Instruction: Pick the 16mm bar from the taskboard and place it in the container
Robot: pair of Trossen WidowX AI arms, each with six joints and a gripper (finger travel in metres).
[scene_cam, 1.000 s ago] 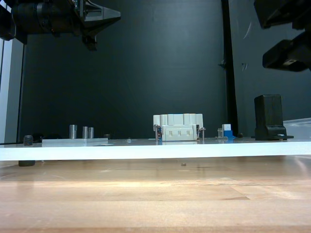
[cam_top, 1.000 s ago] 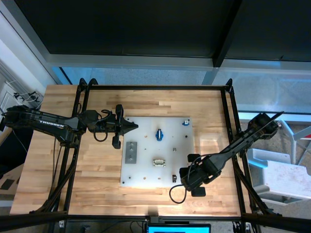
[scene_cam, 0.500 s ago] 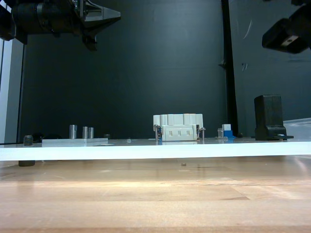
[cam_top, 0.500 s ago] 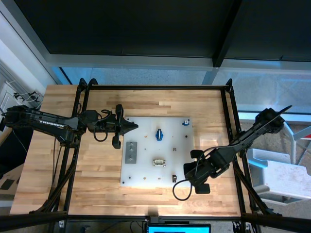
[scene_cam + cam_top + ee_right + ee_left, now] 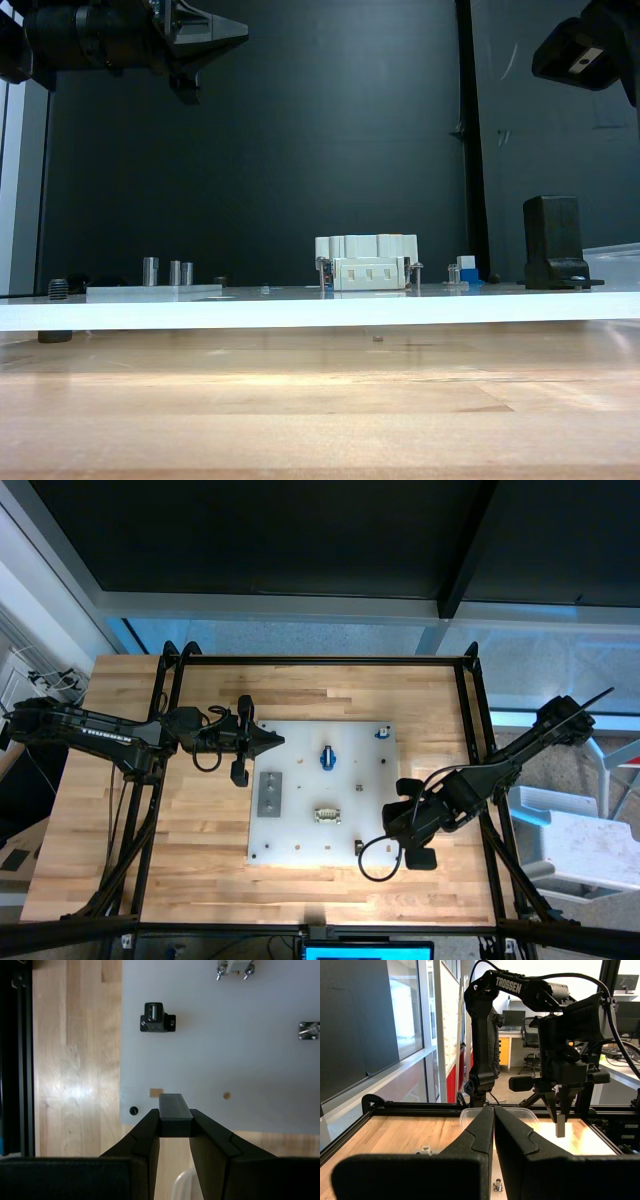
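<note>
My right gripper (image 5: 175, 1119) is shut on the 16mm bar (image 5: 175, 1115), seen end-on as a dark block between the fingers. In the left wrist view the bar (image 5: 560, 1127) hangs grey from the right gripper (image 5: 560, 1112), in front of the clear container (image 5: 470, 1112). From above, the right gripper (image 5: 402, 820) hovers at the right edge of the white taskboard (image 5: 300, 835), just near of the container (image 5: 432, 765). My left gripper (image 5: 272, 740) is shut and empty, raised over the taskboard's far-left corner, its fingers (image 5: 485, 1120) pressed together.
The taskboard carries a grey block (image 5: 270, 792), a blue part (image 5: 328, 757), a white connector (image 5: 327, 815) and a small black part (image 5: 358, 847). A black frame rail (image 5: 480, 750) runs along the table's right side beside the container.
The right arm has lifted and swung right and away along the taskboard's right edge toward the container, carrying the bar. The left arm has not moved.
</note>
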